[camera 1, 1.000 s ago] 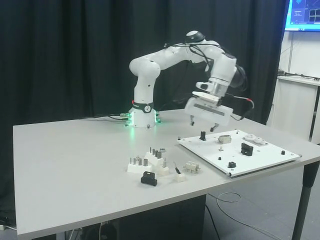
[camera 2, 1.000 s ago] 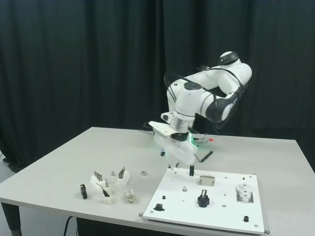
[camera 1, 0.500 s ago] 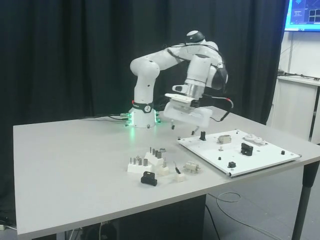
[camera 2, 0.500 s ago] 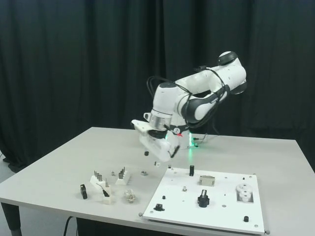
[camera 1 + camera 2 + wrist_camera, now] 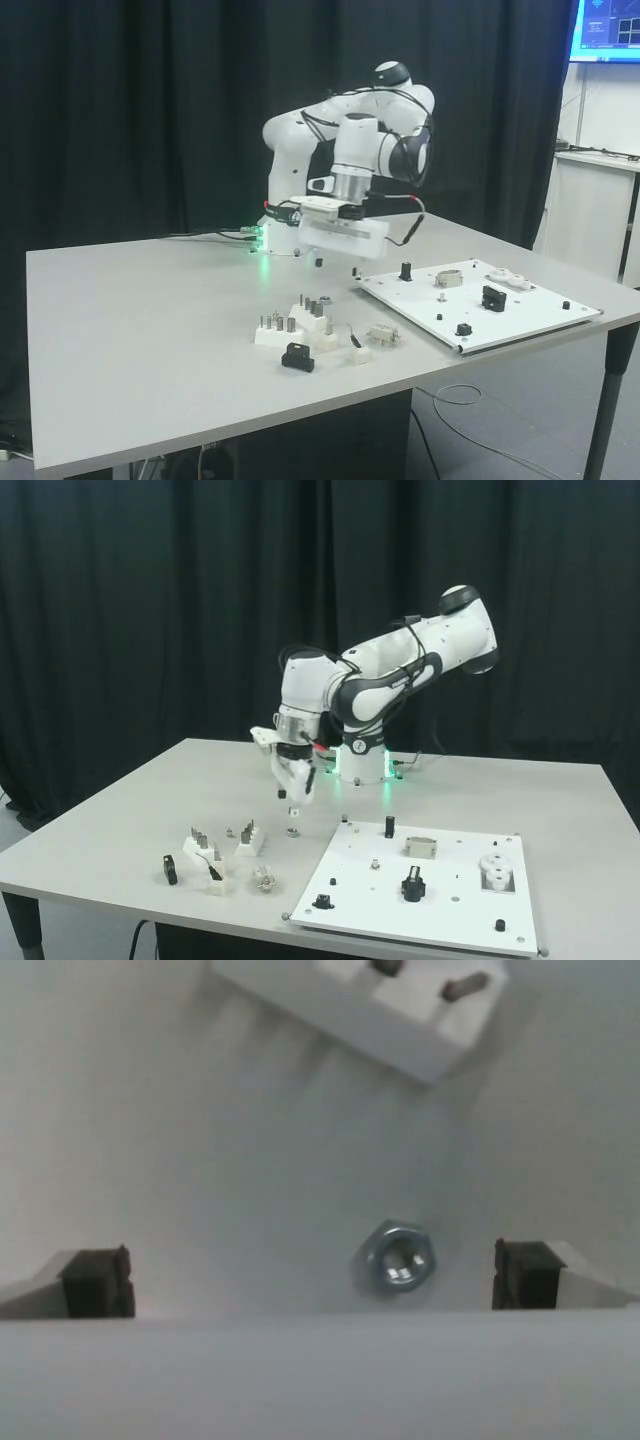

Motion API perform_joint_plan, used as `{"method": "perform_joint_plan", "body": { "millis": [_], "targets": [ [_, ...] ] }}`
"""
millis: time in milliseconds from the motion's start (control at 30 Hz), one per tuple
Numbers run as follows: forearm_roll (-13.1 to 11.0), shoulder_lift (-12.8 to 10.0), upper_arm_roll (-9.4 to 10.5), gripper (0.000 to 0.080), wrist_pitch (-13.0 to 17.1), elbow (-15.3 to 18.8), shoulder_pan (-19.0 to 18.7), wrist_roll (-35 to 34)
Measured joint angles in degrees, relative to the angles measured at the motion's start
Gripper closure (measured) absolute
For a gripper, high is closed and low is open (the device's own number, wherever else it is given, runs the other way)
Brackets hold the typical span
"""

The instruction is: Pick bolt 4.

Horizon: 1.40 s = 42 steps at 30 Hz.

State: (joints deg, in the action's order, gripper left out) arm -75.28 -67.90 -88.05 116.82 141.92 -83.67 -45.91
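Several short grey bolts stand upright in two white holder blocks (image 5: 313, 313) (image 5: 248, 839) near the table's front; nothing shows which is bolt 4. My gripper (image 5: 336, 267) (image 5: 290, 802) (image 5: 310, 1280) hangs open and empty above the table, just behind these blocks. In the wrist view a corner of one block (image 5: 400, 1020) with two bolts shows beyond the fingertips (image 5: 525, 1275). A loose grey nut (image 5: 398, 1257) (image 5: 292, 831) lies on the table under the gripper, close to one finger.
A white assembly board (image 5: 500, 310) (image 5: 440, 900) carrying small black and white parts lies beside the blocks. A black clip (image 5: 297, 357), a small white plug (image 5: 358, 350) and a connector (image 5: 383, 334) sit in front of the blocks.
The arm has swung from above the white board's back edge across to the bolt blocks and has come lower. The gripper stayed empty.
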Motion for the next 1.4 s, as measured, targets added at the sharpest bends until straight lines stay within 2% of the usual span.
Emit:
{"method": "perform_joint_plan", "body": {
  "millis": [267, 500, 633, 833, 1133, 1400],
  "targets": [
    [-3.7, -0.7, 1.45, 0.0003, -2.1, 0.7, 3.1, 2.2],
    [-8.2, -3.0, 3.49, 0.0003, -4.9, 0.7, 5.8, 3.6],
    [-9.9, -4.0, 4.76, 0.0003, -5.2, 0.7, 6.7, 4.9],
    [-10.3, -4.1, 6.07, 0.0003, -5.4, 0.7, 7.4, 5.5],
    [-10.3, -4.1, 6.86, 0.0003, -7.0, 0.7, 7.4, 5.8],
    [-10.4, -4.1, 8.07, 0.0003, -7.1, 0.8, 7.4, 5.8]
  ]
}}
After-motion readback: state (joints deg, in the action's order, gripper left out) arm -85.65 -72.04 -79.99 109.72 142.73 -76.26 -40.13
